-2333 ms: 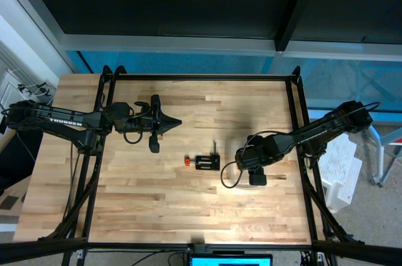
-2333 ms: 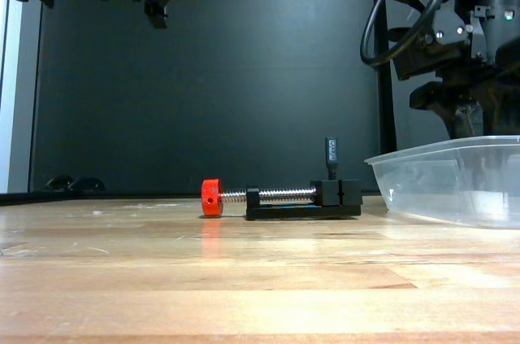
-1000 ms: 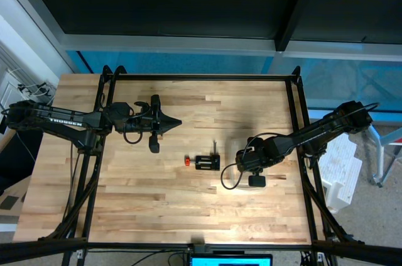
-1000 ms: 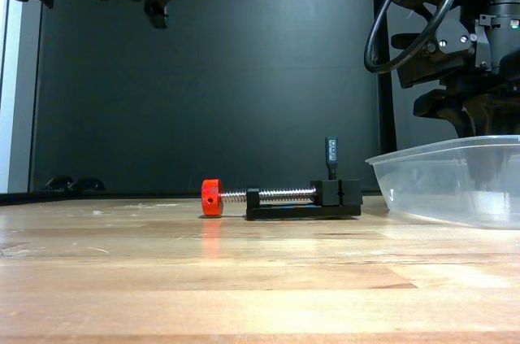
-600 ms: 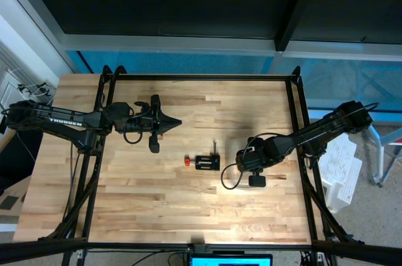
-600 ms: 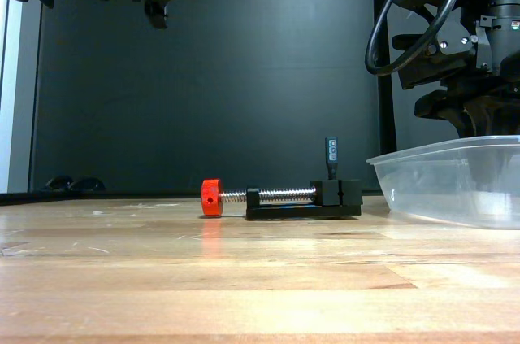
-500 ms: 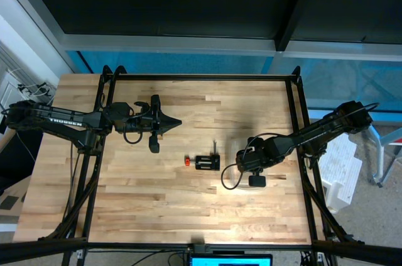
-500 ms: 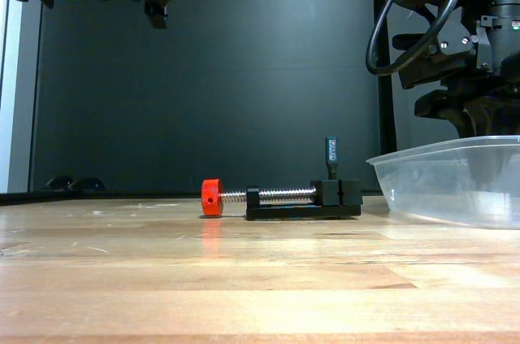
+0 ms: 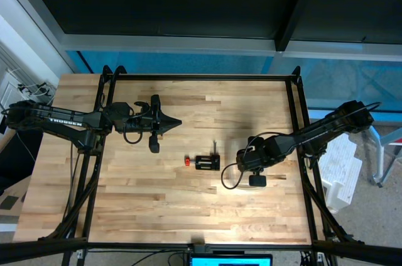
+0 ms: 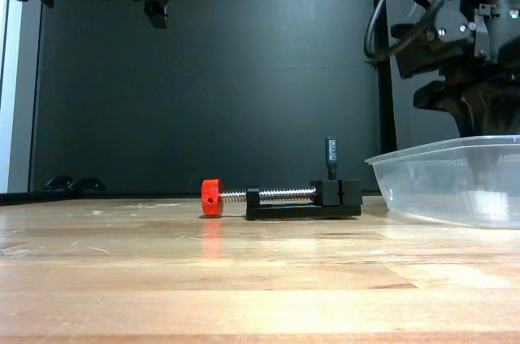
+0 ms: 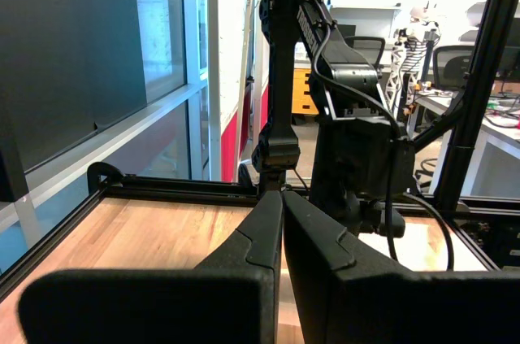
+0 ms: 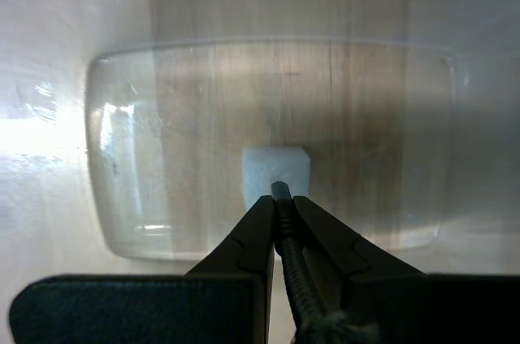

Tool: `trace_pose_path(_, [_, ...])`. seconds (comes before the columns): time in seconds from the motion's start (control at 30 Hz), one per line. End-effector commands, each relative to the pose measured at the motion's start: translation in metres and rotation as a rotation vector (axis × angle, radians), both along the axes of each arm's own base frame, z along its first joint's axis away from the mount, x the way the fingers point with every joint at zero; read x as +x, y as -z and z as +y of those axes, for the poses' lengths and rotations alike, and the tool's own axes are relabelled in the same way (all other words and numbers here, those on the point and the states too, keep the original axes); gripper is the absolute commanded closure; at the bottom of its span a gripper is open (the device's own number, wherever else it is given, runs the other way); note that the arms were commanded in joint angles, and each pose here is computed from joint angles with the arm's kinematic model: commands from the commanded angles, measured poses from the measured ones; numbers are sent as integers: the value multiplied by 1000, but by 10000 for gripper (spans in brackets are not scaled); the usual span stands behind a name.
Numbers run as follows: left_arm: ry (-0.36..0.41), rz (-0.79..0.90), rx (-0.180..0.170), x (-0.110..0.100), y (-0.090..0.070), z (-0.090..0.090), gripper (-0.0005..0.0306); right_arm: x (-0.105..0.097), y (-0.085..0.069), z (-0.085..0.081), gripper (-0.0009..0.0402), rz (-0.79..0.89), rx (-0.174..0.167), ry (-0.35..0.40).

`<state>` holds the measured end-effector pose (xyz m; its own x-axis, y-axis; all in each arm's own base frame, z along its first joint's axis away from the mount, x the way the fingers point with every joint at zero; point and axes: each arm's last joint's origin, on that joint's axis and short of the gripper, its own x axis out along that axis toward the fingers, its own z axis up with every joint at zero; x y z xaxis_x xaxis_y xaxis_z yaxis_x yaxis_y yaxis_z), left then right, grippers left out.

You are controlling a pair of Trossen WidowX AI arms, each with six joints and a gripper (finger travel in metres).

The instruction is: Pick the usb-c connector and install on the hub

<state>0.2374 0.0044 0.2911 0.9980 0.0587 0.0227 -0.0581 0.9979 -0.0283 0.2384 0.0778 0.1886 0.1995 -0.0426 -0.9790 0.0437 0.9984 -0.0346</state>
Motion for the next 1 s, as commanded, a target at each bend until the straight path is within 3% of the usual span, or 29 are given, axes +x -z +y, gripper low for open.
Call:
trace_pose_path(0.03, [0,0,0,0,0,0,300,0,-7,0,393,2,0,-1])
trace_pose_path(0.6, [0,0,0,0,0,0,300,1,-71,0,393,-13,4,2])
trace_pose_path(0.8, [0,0,0,0,0,0,300,1,-81,0,393,-8,3,2])
trace_pose_path(1.0, [0,0,0,0,0,0,300,2,-80,0,393,-5,2,3])
